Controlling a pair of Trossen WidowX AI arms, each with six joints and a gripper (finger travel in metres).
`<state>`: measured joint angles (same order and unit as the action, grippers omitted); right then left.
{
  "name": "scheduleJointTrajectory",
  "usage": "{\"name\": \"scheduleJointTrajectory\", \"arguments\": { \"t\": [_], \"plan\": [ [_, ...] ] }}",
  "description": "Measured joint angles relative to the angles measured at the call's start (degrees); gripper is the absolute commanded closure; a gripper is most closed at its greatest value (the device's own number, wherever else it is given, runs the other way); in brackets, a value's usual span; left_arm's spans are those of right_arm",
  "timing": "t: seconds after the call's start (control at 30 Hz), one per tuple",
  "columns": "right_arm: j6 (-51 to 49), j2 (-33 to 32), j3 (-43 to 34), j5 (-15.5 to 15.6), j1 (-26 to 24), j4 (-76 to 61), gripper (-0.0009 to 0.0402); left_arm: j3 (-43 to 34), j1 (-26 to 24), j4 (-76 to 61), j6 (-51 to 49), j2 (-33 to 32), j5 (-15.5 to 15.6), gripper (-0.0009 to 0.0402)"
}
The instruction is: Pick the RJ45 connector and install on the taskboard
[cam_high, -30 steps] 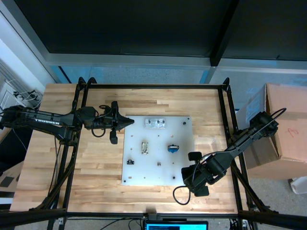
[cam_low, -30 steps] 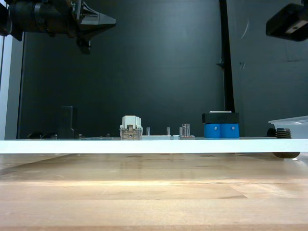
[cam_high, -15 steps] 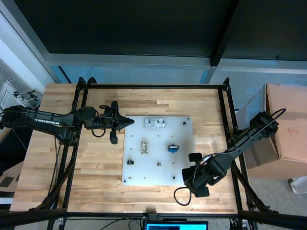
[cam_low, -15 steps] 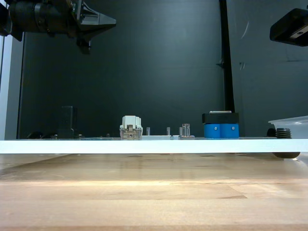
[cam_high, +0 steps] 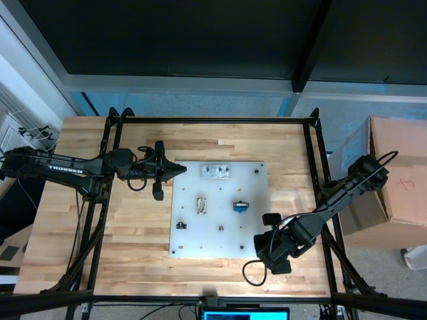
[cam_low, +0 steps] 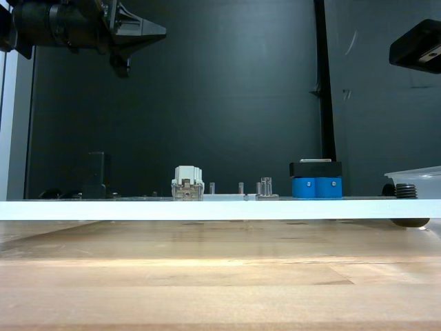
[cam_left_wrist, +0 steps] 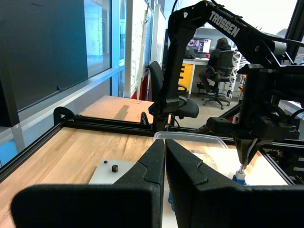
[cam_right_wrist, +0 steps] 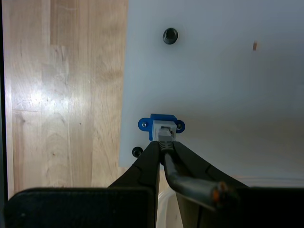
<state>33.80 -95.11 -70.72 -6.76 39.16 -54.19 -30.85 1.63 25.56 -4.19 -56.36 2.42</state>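
My right gripper (cam_right_wrist: 165, 145) is shut on the RJ45 connector (cam_right_wrist: 165, 135), with its cable trailing back between the fingers. In the right wrist view the plug lines up with the blue socket (cam_right_wrist: 145, 124) on the white taskboard (cam_right_wrist: 213, 71). The high view puts the right gripper (cam_high: 265, 247) over the board's near right corner, away from the blue socket (cam_high: 239, 207). Nothing sits in the blue socket (cam_low: 315, 186) in the low view, so the plug is held clear of its seat. My left gripper (cam_high: 180, 171) hovers shut and empty at the board's far left edge.
The board (cam_high: 200, 233) also carries a white connector block (cam_high: 200, 205), a silver fitting (cam_high: 216, 172) and a small black part (cam_high: 181, 226). A clear plastic tray (cam_low: 413, 176) lies right of the board. A cardboard box (cam_high: 393, 180) stands beyond the black frame rail (cam_high: 320, 167).
The right arm has drifted slightly to the right and a little lower in the low view, still holding the connector. The left arm has not moved.
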Motion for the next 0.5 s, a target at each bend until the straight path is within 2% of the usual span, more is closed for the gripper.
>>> {"name": "scheduleJointTrajectory", "arguments": {
  "t": [0.5],
  "plan": [
    [1.2, 0.1, 2.8, -0.5, 0.0, 3.0, 0.0393, 0.0, 0.0, 0.0, 0.0, 0.0, 0.0, 0.0393]
  ]
}}
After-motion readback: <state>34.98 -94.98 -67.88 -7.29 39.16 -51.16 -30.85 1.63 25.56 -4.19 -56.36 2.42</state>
